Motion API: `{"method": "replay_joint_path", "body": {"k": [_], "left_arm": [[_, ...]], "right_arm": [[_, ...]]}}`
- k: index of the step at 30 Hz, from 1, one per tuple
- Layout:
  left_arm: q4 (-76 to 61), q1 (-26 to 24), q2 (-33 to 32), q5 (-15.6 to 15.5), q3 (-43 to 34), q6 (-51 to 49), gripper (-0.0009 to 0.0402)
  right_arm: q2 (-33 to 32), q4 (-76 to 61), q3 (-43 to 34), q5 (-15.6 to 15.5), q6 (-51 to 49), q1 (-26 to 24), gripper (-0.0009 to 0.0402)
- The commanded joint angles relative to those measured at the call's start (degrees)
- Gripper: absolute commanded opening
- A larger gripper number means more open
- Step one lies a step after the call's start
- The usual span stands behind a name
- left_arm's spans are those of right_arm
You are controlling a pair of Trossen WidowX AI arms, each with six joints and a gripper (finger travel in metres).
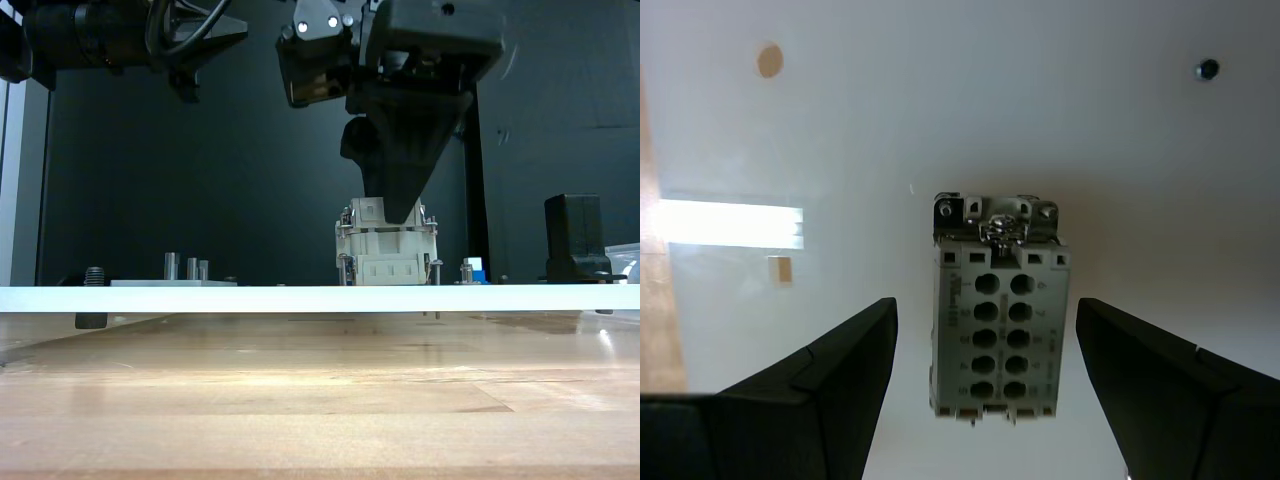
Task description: Remove the HAN10E connector from the taskboard and place in the container
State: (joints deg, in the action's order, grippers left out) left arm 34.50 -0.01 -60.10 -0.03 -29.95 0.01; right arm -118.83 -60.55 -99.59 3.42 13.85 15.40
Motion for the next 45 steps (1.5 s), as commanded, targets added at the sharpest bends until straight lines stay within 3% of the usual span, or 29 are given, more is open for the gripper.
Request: {"method": "replay_joint_path", "body": {"k": [1,8,18,22,39,45], "left_arm": [[0.02,0.02,-0.02,0.02,0.0,0.0,0.0],[0.02,0.0,-0.02,0.02,0.0,0.0,0.0],[0.02,0.0,-0.02,0.02,0.0,0.0,0.0],[0.02,0.02,-0.02,0.02,0.0,0.0,0.0],[0.02,0.02,-0.02,0.02,0.0,0.0,0.0],[0.02,0.0,-0.02,0.02,0.0,0.0,0.0]], "right_arm": [[0.07,0.46,0.39,0.02,0.11,0.02,0.0232],[0.09,1.2,0.39,-0.07,0.22,0.02,0.0178],[0.11,1.11,0.39,-0.09,0.5,0.02,0.0037],[0.28,0.87,0.15,-0.09,0.28,0.09,0.0],[7.98,-2.05,0.13,0.02,0.15,0.35,0.002],[13.18,-1.51,5.46,0.09,-0.87,1.31,0.002]]}}
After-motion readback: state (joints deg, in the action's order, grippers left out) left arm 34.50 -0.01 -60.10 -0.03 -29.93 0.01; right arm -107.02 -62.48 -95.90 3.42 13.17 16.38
